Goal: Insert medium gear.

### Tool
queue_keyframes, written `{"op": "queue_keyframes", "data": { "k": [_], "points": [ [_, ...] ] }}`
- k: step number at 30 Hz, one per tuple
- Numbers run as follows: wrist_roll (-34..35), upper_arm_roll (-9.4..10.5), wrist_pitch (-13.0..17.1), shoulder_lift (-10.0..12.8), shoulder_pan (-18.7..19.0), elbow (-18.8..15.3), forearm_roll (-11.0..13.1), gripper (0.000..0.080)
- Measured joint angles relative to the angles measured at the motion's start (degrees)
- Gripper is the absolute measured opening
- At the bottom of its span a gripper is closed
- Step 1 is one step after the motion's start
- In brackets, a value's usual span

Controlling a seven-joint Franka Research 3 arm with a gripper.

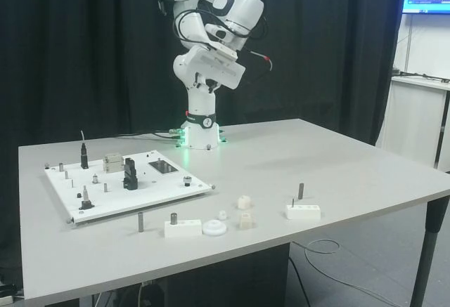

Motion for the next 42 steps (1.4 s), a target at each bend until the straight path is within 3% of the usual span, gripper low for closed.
{"op": "queue_keyframes", "data": {
  "k": [10,18,25,42],
  "points": [
    [-1.8,-0.9,1.2,-0.5,0.0,-0.1,0.0,0.0396],
    [-7.2,-4.76,3.4,-0.5,-0.2,-0.4,0.0,0.0396],
    [-12.7,-10.51,5.8,-0.5,-0.3,-0.6,0.0,0.0396],
    [-28.6,-26.75,12.8,-0.2,-0.2,-1.8,0.5,0.0396]
  ]
}}
